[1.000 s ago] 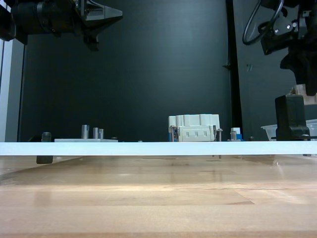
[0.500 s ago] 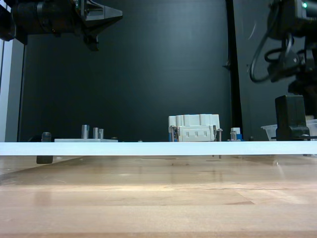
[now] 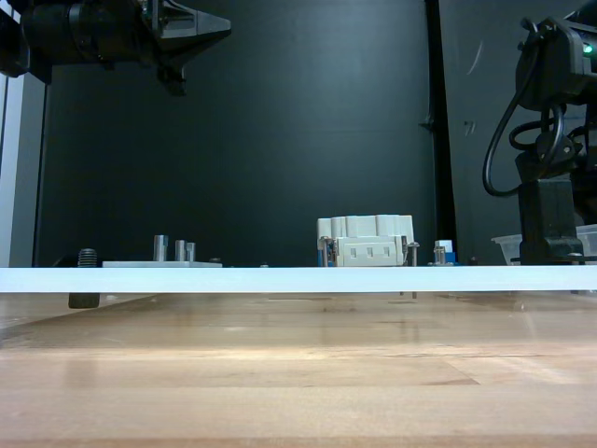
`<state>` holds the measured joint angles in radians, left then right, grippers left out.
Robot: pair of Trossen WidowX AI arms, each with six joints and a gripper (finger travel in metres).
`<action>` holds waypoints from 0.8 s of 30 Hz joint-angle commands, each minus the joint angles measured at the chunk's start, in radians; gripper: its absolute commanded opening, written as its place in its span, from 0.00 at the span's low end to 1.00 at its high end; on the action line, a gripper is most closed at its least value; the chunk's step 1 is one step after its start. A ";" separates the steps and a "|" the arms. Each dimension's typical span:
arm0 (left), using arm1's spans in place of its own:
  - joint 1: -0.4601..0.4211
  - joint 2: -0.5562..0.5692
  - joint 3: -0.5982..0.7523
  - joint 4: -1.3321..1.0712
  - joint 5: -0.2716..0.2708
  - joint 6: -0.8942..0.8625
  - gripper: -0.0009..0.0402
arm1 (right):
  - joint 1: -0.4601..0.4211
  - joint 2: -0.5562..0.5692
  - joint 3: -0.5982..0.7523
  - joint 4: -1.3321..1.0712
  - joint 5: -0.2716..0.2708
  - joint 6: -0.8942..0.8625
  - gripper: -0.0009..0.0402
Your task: Remove the HAN10E connector from the taskboard and place in the container
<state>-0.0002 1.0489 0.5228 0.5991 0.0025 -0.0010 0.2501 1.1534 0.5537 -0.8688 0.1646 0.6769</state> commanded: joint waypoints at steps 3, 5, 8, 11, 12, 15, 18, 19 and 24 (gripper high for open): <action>0.000 0.000 0.000 0.000 0.000 0.000 0.02 | 0.000 0.000 0.004 0.001 0.000 0.010 0.49; 0.000 0.000 0.000 0.000 0.000 0.000 0.02 | 0.000 0.000 0.004 0.001 -0.010 0.014 0.56; 0.000 0.000 0.000 0.000 0.000 0.000 0.02 | 0.000 0.000 0.004 -0.001 -0.011 0.015 0.68; 0.000 0.000 0.000 0.000 0.000 0.000 0.02 | 0.000 0.000 0.011 -0.025 -0.012 0.024 0.78; 0.000 0.000 0.000 0.000 0.000 0.000 0.02 | 0.000 0.000 0.018 -0.037 -0.012 0.030 0.80; 0.000 0.000 0.000 0.000 0.000 0.000 0.02 | 0.000 0.000 0.043 -0.066 -0.011 0.035 0.86; 0.000 0.000 0.000 0.000 0.000 0.000 0.02 | 0.000 0.000 0.079 -0.093 -0.012 0.022 0.87; 0.000 0.000 0.000 0.000 0.000 0.000 0.02 | 0.000 0.000 0.095 -0.110 -0.012 0.022 0.86; 0.000 0.000 0.000 0.000 0.000 0.000 0.02 | 0.001 0.000 0.198 -0.238 -0.027 0.022 0.84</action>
<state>-0.0002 1.0489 0.5228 0.5991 0.0025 -0.0010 0.2504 1.1534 0.7250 -1.0733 0.1398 0.7010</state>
